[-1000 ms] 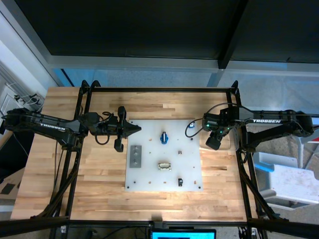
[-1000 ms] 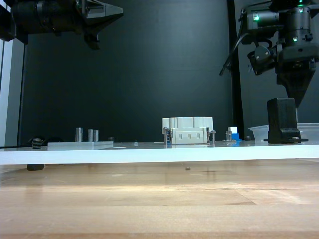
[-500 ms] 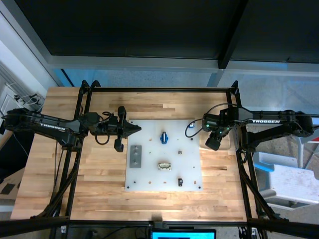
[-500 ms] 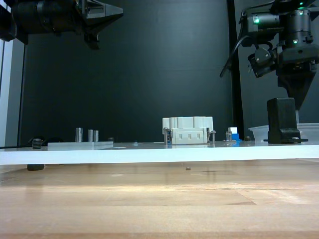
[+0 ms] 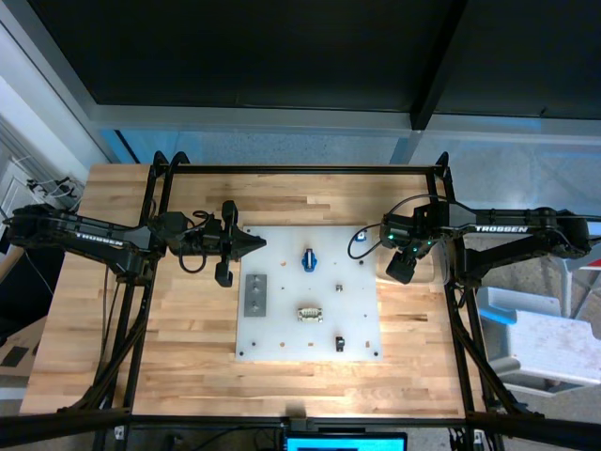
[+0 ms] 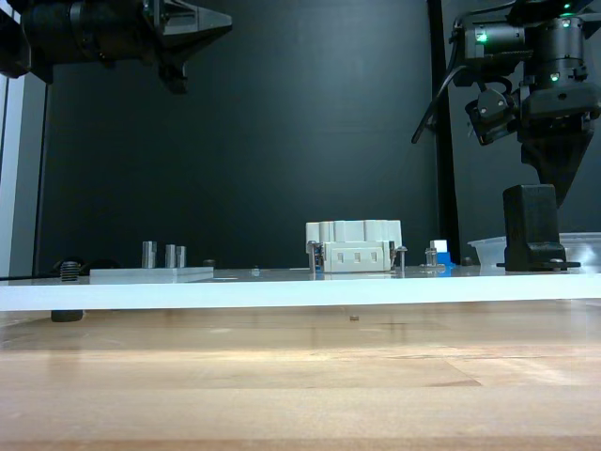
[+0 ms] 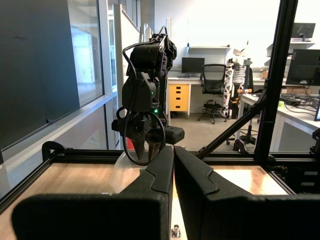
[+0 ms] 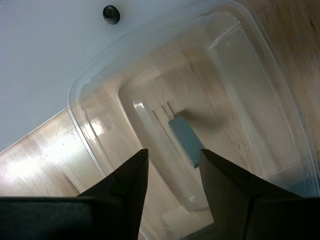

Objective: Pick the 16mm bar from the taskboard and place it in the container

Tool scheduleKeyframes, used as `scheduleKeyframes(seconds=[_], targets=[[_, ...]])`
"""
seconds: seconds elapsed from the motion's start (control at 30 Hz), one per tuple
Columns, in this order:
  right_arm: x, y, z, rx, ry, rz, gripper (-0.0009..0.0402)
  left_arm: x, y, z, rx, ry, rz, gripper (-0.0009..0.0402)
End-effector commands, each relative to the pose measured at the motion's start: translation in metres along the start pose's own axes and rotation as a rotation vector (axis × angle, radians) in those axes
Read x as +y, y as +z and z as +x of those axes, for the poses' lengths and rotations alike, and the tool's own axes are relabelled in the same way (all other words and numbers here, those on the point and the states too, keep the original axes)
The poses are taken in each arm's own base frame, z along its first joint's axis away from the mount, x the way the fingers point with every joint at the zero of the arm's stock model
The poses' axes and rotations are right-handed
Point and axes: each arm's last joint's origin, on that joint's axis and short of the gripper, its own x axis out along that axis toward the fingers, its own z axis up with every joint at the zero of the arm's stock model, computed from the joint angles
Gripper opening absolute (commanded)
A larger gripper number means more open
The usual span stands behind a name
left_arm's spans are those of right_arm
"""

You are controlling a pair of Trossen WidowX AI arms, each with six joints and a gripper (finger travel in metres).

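The grey-blue bar point(image 8: 186, 141) lies flat inside the clear container point(image 8: 82, 120), just beside the white taskboard point(image 5: 282, 329) at its right edge. The right gripper point(image 8: 172, 152) hangs spread above the container; the left gripper point(image 5: 255, 242), closed, hovers over the taskboard's far left corner

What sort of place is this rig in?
Probably a robotics lab in an office: monitors, an office chair and a yellow cabinet behind the table. The left gripper hangs shut above the taskboard edge; the right gripper is open over the container.
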Motion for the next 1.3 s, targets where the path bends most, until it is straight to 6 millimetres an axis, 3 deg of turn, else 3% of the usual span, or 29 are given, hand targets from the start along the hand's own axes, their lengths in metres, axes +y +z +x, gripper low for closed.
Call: scheduleKeyframes(seconds=[0.03, 0.57, 1.3], targets=[[0.0001, 0.0001, -0.0002, 0.0, 0.0, 0.0, 0.017, 0.0001, 0.0002, 0.0, -0.001, 0.0, 0.0, 0.0], [-0.0017, -0.0042, -0.0003, 0.044, -0.019, 0.01, 0.0254, 0.0, 0.0002, 0.0, -0.001, 0.0, 0.0, 0.0], [-0.0017, -0.0042, -0.0003, 0.045, -0.018, 0.018, 0.0259, 0.0, 0.0002, 0.0, -0.001, 0.0, 0.0, 0.0]])
